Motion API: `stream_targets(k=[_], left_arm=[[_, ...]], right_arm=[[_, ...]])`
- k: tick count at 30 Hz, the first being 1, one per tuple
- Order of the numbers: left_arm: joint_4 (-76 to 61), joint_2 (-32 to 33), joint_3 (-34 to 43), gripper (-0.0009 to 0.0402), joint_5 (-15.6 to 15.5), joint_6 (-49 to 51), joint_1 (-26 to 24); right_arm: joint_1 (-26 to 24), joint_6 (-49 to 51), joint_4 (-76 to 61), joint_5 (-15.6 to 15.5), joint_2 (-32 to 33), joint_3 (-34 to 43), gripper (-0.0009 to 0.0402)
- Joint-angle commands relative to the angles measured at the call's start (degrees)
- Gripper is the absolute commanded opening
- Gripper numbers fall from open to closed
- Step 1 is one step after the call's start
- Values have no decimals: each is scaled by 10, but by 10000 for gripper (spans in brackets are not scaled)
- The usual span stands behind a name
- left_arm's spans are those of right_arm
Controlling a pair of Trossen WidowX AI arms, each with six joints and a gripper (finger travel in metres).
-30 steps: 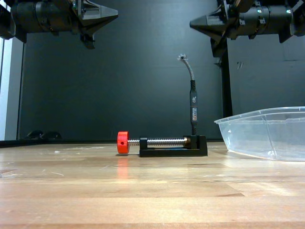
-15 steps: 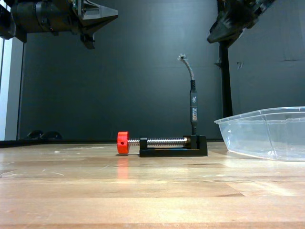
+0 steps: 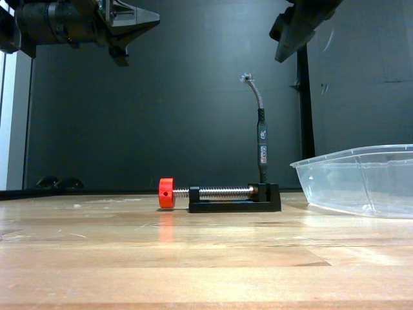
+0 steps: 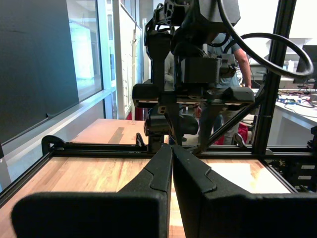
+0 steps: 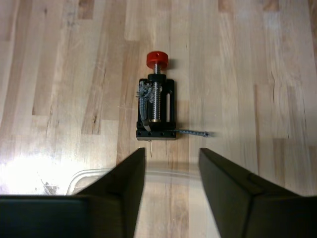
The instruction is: Remove the USB-C connector from the USB-C receptacle and place in the container
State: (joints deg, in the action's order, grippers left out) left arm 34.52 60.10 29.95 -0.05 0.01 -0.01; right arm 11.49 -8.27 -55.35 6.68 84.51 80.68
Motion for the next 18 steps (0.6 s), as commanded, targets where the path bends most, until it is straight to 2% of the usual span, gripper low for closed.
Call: stream_targets(k=[1, 4, 7, 18], left_arm=[[0, 0, 0, 0, 0, 0, 0], [0, 0, 0, 0, 0, 0, 0], [0, 0, 0, 0, 0, 0, 0], [0, 0, 0, 0, 0, 0, 0]], right_arm=[[2, -1, -23, -2, 25, 26, 213], [7, 0, -36, -2, 42, 43, 237], [13, 2, -37, -2, 51, 50, 243], [30, 12, -4, -9, 98, 50, 213]])
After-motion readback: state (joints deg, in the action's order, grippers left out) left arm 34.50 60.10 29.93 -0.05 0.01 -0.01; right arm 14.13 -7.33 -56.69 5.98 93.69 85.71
